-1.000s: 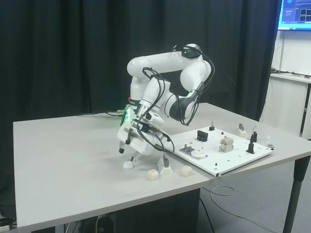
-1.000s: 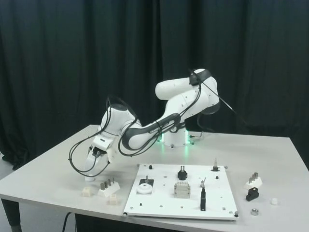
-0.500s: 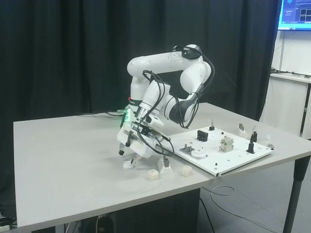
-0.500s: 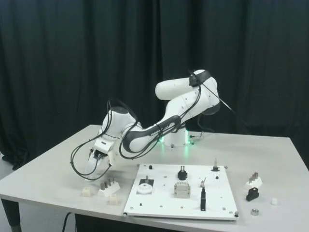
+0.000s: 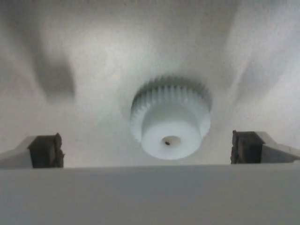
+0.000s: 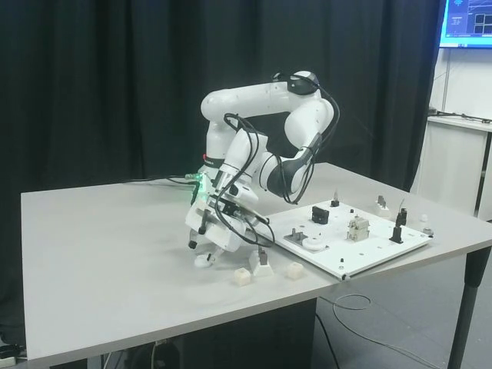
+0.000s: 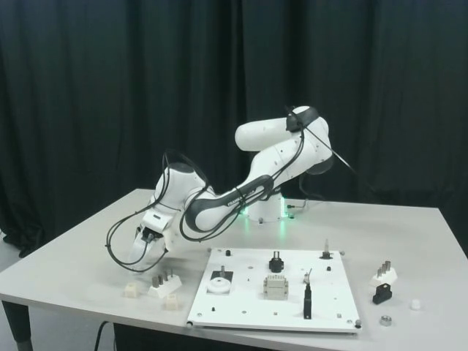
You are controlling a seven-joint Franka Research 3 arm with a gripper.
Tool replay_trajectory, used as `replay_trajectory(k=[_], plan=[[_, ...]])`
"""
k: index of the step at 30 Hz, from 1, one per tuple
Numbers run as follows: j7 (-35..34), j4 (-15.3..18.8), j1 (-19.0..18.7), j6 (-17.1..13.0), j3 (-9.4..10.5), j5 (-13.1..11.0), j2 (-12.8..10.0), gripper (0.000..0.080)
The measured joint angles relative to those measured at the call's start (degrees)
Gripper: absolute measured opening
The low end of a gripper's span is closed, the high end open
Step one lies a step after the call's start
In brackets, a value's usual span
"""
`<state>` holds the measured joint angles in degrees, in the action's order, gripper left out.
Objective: Pick medium gear.
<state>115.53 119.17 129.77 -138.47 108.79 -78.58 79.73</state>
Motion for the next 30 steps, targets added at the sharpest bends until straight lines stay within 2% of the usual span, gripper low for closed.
replay_trajectory(k=[17, 30], plan=[[0.0, -0.6, 0.2, -1.7, 1.56, -0.4, 0.3, 0.0800], [-0.1, -0.6, 0.6, -2.2, 2.06, -3.0, 0.5, 0.0800]])
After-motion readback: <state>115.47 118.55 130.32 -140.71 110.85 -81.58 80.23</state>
